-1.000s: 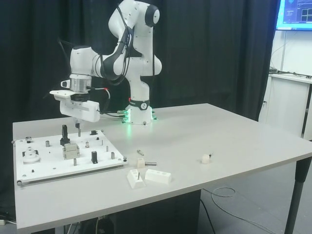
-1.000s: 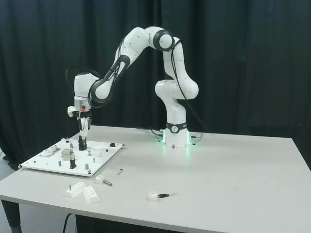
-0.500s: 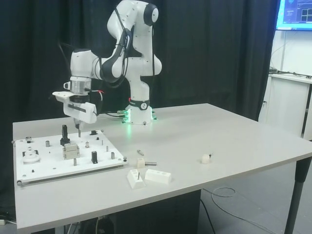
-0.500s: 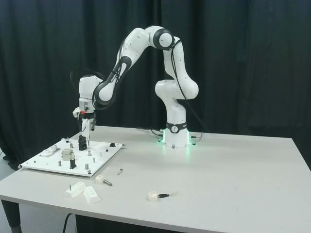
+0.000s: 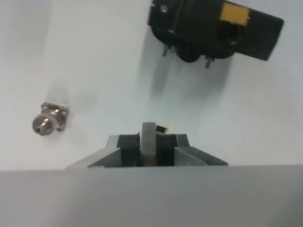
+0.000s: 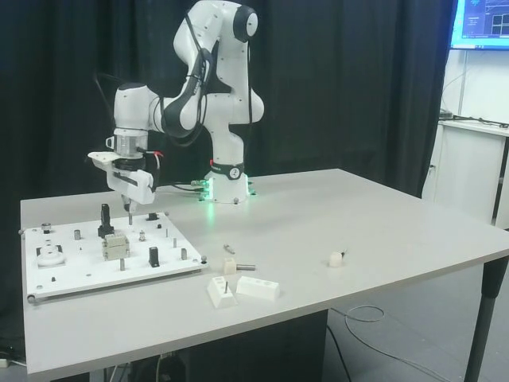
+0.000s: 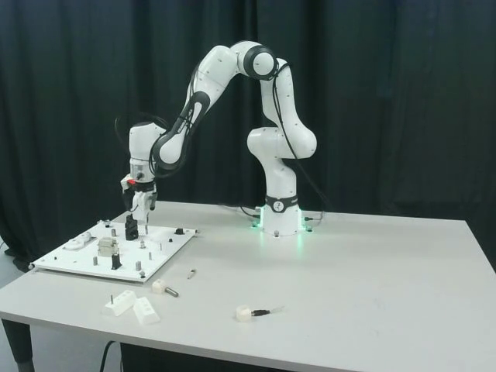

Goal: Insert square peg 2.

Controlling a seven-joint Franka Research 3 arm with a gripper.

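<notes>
Square peg 2 is seen in the wrist view as a slim grey bar clamped upright between the black fingertips of the gripper, over the white board; a black connector block is mounted on the board ahead of the peg, and a small metal threaded fitting is set off to one side; whether the peg's tip is touching the board cannot be told.

From the first room view, the gripper is held low over the far part of the white board, with the peg pointing straight down from it; a black post is stood just beside it, and a grey block is placed nearer the front; white blocks are scattered on the grey table off the board.

From the second room view, the gripper is seen poised above the board, close to the black post; the arm is arched over from its green-lit base.
</notes>
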